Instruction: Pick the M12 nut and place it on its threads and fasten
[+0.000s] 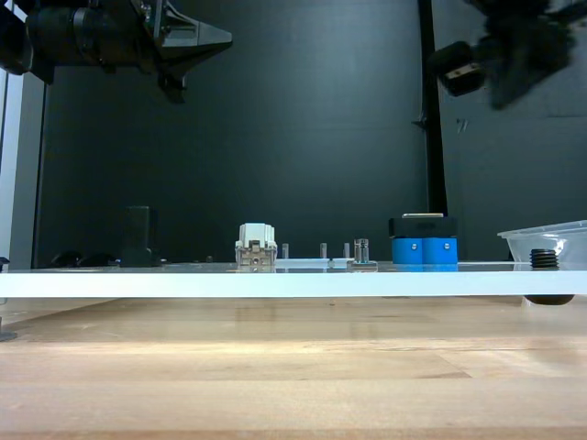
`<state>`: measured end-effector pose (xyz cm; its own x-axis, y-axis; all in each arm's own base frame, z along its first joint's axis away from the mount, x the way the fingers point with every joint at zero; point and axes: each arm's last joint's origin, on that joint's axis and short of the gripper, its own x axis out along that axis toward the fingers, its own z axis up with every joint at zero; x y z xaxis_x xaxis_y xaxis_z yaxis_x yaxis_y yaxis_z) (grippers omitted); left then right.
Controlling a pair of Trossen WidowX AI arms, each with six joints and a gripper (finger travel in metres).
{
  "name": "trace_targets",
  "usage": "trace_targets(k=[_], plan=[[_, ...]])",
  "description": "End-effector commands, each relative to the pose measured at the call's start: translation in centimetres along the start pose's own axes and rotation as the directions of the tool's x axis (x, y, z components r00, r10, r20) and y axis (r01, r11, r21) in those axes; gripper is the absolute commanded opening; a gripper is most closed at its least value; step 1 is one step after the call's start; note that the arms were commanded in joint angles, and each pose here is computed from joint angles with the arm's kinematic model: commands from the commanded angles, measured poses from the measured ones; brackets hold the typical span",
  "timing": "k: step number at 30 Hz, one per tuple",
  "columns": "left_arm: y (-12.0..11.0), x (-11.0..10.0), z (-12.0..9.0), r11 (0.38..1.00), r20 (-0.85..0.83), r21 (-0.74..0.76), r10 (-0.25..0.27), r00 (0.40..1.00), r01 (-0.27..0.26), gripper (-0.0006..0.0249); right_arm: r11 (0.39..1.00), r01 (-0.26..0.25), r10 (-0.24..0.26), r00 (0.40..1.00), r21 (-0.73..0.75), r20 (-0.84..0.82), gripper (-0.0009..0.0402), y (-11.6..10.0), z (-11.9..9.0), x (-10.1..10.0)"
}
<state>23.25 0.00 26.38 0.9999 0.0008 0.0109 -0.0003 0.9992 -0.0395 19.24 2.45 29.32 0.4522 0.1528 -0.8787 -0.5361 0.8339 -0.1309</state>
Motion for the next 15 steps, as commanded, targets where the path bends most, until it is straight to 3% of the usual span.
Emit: trace_targets(k=[1,5,10,15], plan=[[0.0,0.0,0.0,1.000,0.000,0.000,0.000,1.000,0.000,0.0000,0.989,-0.100,0.084,0.987,-0.110,-0.140,0.0000,1.2,-0.4,0.0],[0.0,0.0,0.0,1.000,0.000,0.000,0.000,1.000,0.000,0.0000,0.932,-0.241,0.159,0.944,-0.272,-0.289,0.0000,2.7,-1.2,0.2],[0.0,0.0,0.0,1.000,0.000,0.000,0.000,1.000,0.000,0.0000,0.883,-0.268,0.113,0.918,-0.386,-0.380,0.0003,3.8,-1.1,0.5],[0.0,0.0,0.0,1.000,0.000,0.000,0.000,1.000,0.000,0.0000,0.765,-0.330,0.105,0.911,-0.553,-0.398,0.0031,4.7,-1.1,0.7]])
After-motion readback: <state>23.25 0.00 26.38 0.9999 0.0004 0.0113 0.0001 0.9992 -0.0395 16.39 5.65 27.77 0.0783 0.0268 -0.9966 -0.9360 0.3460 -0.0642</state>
